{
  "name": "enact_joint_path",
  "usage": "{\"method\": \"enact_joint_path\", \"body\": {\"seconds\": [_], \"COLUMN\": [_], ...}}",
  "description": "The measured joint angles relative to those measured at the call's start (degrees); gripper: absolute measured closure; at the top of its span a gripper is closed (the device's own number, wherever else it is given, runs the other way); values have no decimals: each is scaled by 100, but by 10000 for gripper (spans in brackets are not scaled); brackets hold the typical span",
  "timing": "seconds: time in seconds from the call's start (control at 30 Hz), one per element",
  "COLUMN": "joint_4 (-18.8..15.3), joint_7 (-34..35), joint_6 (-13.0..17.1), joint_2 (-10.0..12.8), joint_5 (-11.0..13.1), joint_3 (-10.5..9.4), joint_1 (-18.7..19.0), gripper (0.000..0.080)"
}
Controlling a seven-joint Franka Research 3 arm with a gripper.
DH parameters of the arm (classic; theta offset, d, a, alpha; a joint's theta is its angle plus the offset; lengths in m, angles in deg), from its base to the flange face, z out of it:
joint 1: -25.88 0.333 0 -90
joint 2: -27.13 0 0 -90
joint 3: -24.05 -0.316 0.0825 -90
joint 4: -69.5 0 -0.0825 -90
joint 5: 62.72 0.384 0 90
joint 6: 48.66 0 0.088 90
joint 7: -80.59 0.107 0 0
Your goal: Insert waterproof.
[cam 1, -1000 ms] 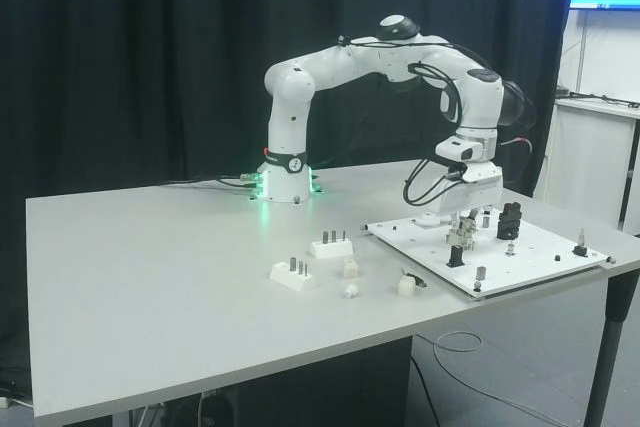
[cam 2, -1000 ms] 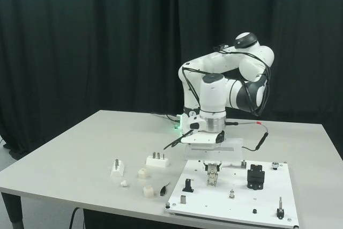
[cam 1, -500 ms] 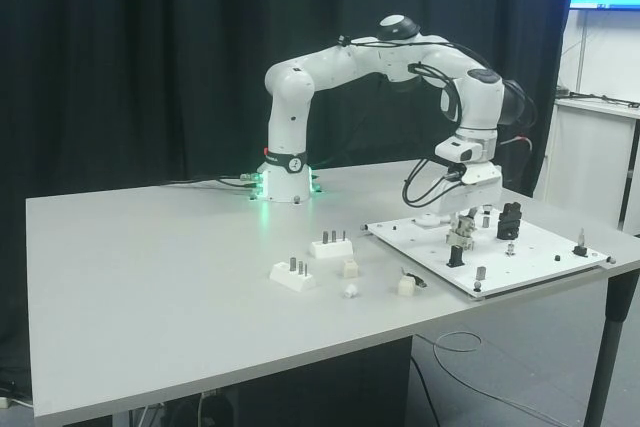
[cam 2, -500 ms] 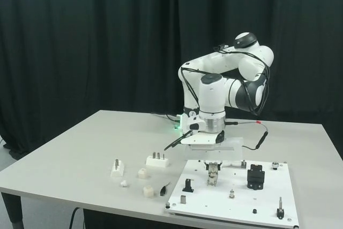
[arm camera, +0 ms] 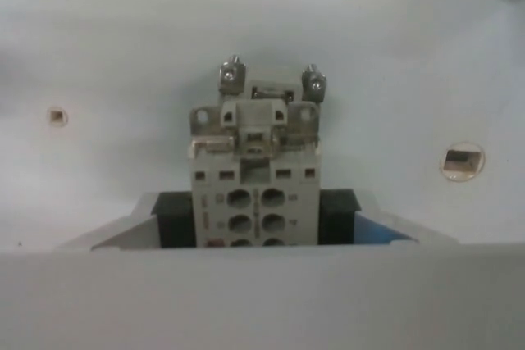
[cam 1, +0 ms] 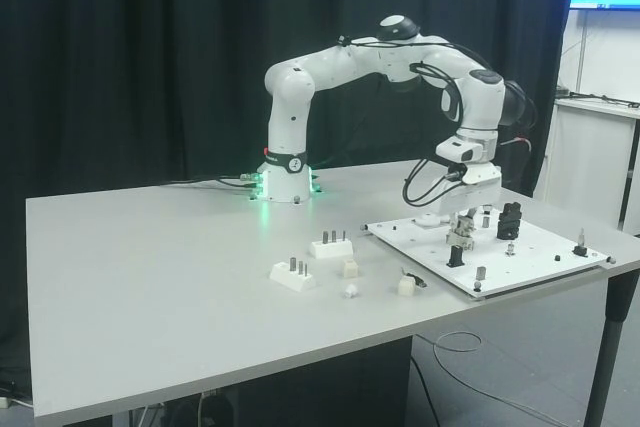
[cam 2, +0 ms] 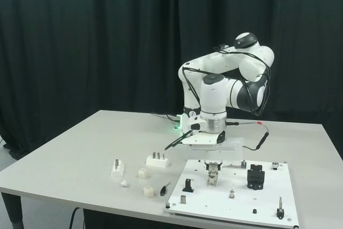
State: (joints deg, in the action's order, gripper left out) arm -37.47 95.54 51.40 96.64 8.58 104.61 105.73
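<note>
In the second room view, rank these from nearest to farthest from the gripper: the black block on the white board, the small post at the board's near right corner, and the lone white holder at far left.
1. Black block, on the board beside the gripper.
2. Small post, at the board's near right corner.
3. White holder, off the board, far left.
</note>
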Motion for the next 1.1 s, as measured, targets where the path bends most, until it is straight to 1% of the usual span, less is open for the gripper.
{"method": "enact_joint_path", "body": {"seconds": [0.4,0.83,1.1], "joint_4": [-64,-202,-234], "joint_7": [36,475,519], "joint_6": [225,422,496], "joint_2": [31,31,30], "joint_5": [-25,-45,-41], "joint_3": [5,11,13], "joint_1": [122,283,319], "gripper": [493,493,493]}}
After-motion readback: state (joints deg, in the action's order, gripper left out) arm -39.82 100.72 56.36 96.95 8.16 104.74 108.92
